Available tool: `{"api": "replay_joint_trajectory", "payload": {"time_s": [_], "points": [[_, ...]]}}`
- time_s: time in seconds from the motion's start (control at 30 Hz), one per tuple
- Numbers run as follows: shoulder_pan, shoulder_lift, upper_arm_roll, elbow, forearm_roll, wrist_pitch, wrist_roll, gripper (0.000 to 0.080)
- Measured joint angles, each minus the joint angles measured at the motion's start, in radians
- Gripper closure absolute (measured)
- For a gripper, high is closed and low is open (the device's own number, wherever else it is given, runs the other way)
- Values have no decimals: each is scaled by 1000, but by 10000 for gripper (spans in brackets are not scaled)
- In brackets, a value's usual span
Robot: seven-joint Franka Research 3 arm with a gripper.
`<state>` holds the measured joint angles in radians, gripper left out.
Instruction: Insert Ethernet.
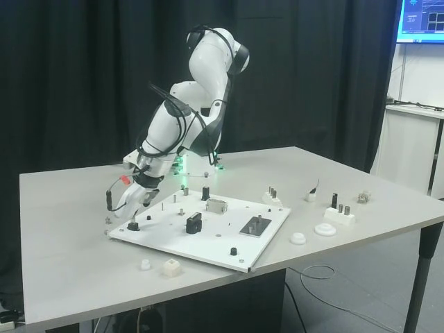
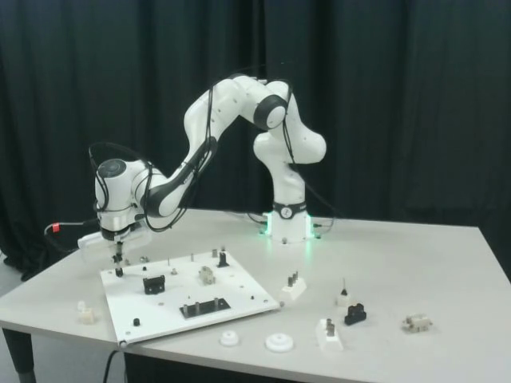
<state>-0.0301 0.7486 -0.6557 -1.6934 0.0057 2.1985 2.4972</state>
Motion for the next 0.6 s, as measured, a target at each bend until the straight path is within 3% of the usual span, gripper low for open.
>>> {"api": "replay_joint_trajectory", "payload": {"time_s": [0.6], "points": [[1,-5,0,-10,10,12,-7,737]]}}
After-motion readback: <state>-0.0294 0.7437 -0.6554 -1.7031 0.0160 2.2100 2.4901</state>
